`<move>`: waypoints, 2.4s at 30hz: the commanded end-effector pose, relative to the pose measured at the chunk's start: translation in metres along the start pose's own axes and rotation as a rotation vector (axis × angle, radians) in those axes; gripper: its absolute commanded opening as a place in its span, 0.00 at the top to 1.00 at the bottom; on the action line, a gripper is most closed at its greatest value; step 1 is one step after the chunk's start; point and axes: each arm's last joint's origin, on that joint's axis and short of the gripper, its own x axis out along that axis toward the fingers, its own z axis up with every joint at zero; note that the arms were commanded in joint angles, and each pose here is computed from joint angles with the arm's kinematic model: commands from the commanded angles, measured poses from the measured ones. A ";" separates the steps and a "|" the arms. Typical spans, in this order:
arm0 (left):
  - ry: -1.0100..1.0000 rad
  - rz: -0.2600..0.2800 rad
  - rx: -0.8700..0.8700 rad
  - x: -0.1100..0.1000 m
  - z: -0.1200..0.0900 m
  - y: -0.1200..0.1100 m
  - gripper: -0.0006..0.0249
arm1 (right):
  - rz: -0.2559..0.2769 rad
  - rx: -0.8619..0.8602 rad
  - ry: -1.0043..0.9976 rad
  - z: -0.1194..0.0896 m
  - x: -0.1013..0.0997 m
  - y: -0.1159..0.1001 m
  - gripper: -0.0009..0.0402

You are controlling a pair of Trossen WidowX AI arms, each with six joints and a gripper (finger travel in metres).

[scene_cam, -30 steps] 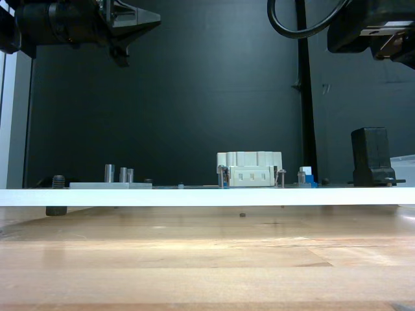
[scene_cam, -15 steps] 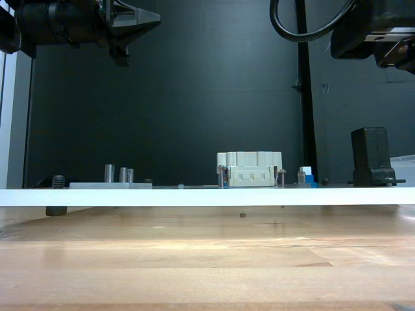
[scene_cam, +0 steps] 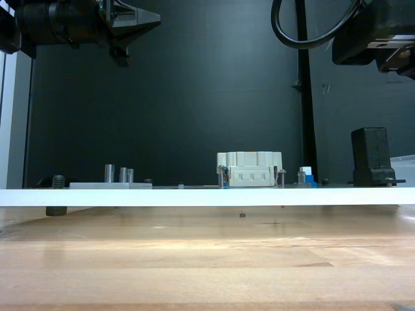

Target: Pick the 16mm bar and place in it's hole on the taskboard

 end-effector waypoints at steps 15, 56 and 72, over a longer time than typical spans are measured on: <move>0.000 0.000 0.000 0.000 0.000 0.000 0.98 | 0.031 0.003 0.000 0.000 0.010 0.000 0.98; 0.000 0.000 0.000 0.000 0.000 0.000 0.98 | 0.015 -0.054 -0.007 0.003 0.013 -0.001 0.88; 0.000 0.000 0.000 0.000 0.000 0.000 0.98 | 0.016 -0.074 0.003 0.001 0.000 0.003 0.42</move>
